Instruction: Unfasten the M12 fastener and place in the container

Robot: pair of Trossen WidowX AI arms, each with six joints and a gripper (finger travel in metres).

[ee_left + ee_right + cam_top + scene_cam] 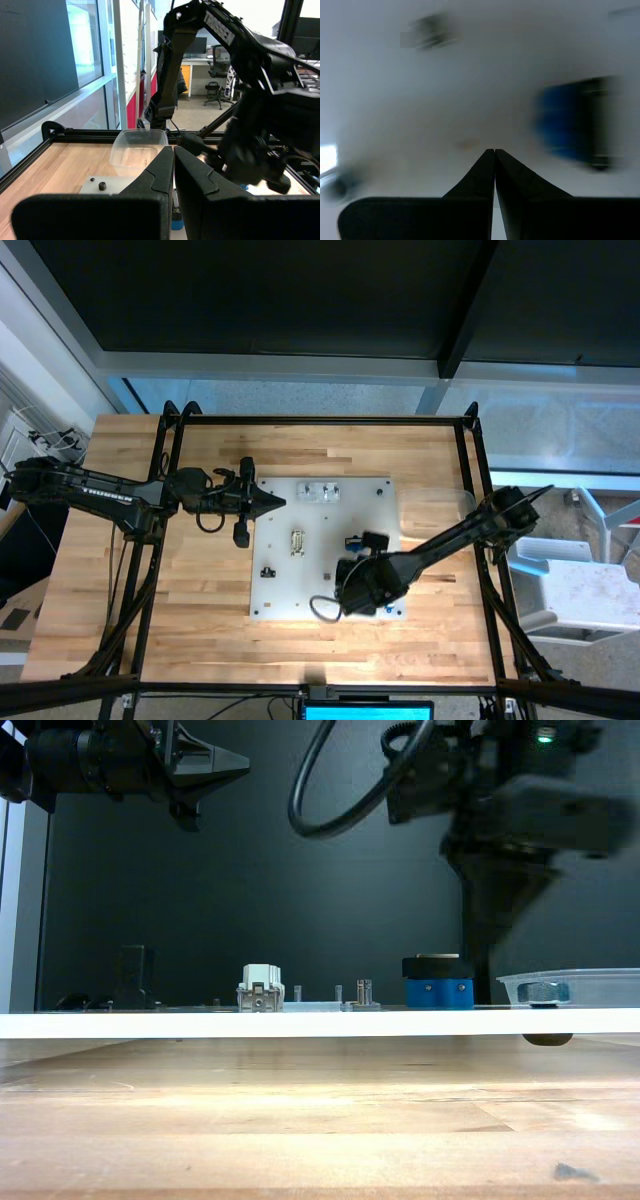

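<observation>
White board [300,595]: left gripper [273,502]; right gripper [494,150]

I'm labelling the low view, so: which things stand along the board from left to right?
Black block → grey-white connector → silver post → blue-and-black part → clear container. Overhead, the left gripper hangs at left, the right gripper above the right half of the board.

High view looks down; low view level; both share board [322,525] and container [425,512].

Two grippers [173,148] [494,150], one white board [290,590], one container [430,512], one nut [545,992]
</observation>
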